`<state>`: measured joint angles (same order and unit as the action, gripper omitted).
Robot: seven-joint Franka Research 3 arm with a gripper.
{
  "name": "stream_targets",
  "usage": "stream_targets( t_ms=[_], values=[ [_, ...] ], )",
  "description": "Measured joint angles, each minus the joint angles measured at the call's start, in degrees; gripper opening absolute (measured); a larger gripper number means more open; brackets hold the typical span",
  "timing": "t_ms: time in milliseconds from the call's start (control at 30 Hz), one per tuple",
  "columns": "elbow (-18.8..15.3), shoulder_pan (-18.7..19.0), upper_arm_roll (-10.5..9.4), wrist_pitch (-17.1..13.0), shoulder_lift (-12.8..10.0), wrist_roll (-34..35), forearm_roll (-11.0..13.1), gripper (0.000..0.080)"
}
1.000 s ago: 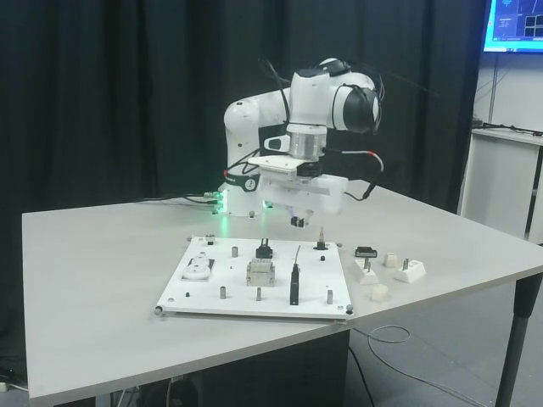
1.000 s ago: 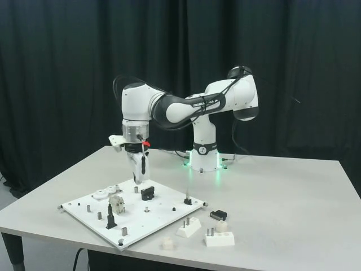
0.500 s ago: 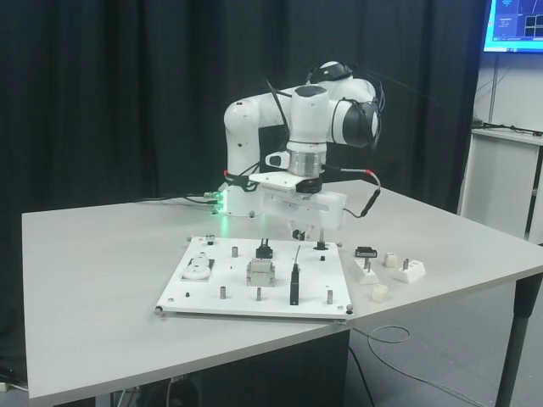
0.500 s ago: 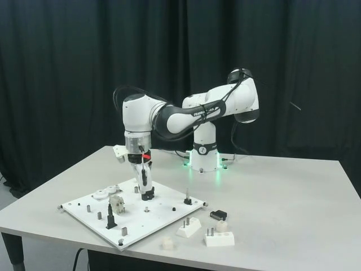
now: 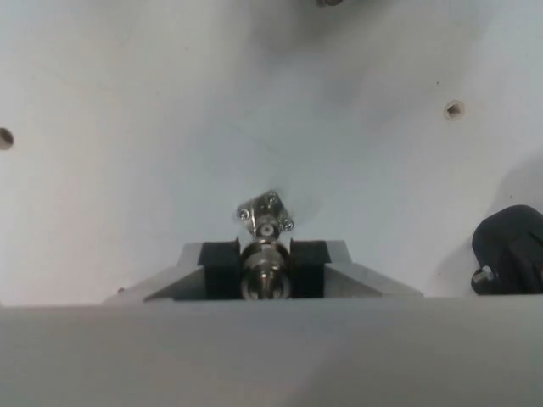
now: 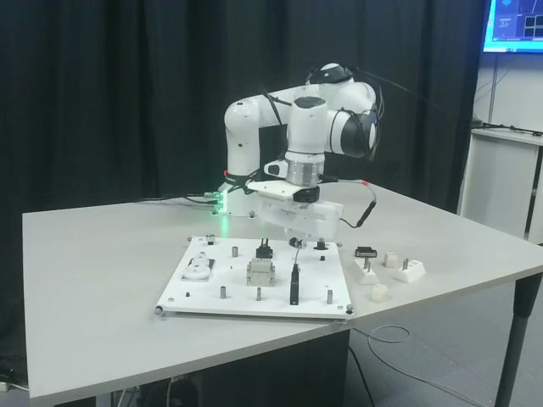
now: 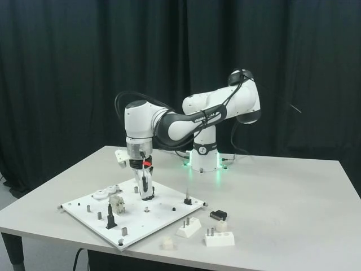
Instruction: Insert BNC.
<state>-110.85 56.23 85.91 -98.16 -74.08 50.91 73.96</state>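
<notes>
On the grey table: table (image 6: 102,254) bears the white arm (image 7: 192,116) at its far side and a white board (image 6: 204,297) toward the near edge.
Board: flat, raised on small feet, studded with posts and fittings; a black block (image 5: 509,250) stands near the working spot.
Loose parts: a few small white blocks (image 7: 219,239) and a black piece (image 7: 218,214) lie on the table just beside the board, apart from the work.
Gripper: gripper (image 5: 265,267) hangs low over the far half of the board, pointing straight down, its black pads closed onto a metal plug.
BNC plug: BNC plug (image 5: 265,273) is clamped between the two pads, long axis upright, nose toward the board.
BNC socket: BNC socket (image 5: 265,217), a small square flange with corner screws, sits on the board directly ahead of the plug's nose in the wrist view.
Key relation: plug and socket look nearly in line on one vertical axis; whether they touch cannot be told.
Coming move, as a judgement: a straight descent along that axis, probably with a twist to lock.
Containers: none in view, nothing held in any.
</notes>
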Motion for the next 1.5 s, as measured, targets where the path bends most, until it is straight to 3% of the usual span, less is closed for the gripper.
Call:
stream_targets(
  t_ms=[967,1500],
  values=[
    [-3.8,3.2,-1.93,-4.9,0.0,1.2,1.2,0.0121],
    [-5.6,4.1,-3.35,-7.1,0.0,1.2,3.1,0.0121]
  ],
)
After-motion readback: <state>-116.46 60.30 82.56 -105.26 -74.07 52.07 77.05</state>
